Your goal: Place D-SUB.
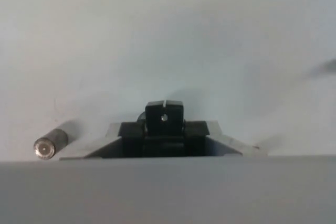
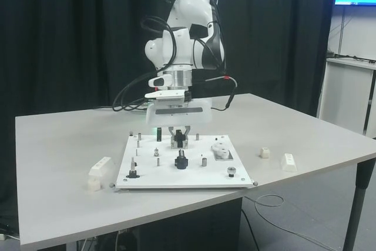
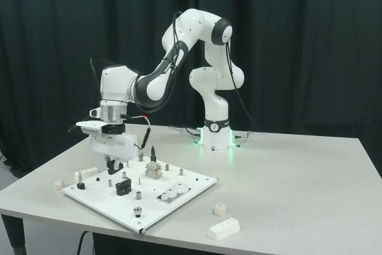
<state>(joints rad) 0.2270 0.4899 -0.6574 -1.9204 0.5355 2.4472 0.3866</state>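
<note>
In the wrist view a black D-SUB connector (image 1: 164, 129) with grey metal flanges sits between my fingers, above the white task board (image 1: 157, 35). My gripper (image 2: 180, 138) is shut on it and hangs low over the back part of the board (image 2: 194, 177). From the second room view the gripper (image 3: 113, 164) is over the board's far left corner, left of a small grey block (image 3: 154, 170). The connector's underside and its seat on the board are hidden.
A short metal peg (image 1: 44, 148) lies beside the connector. Several pegs, a black part (image 2: 181, 161) and white gears (image 2: 222, 150) stand on the board. White blocks rest on the grey table: one to the left (image 2: 100, 173), two to the right (image 2: 288, 161).
</note>
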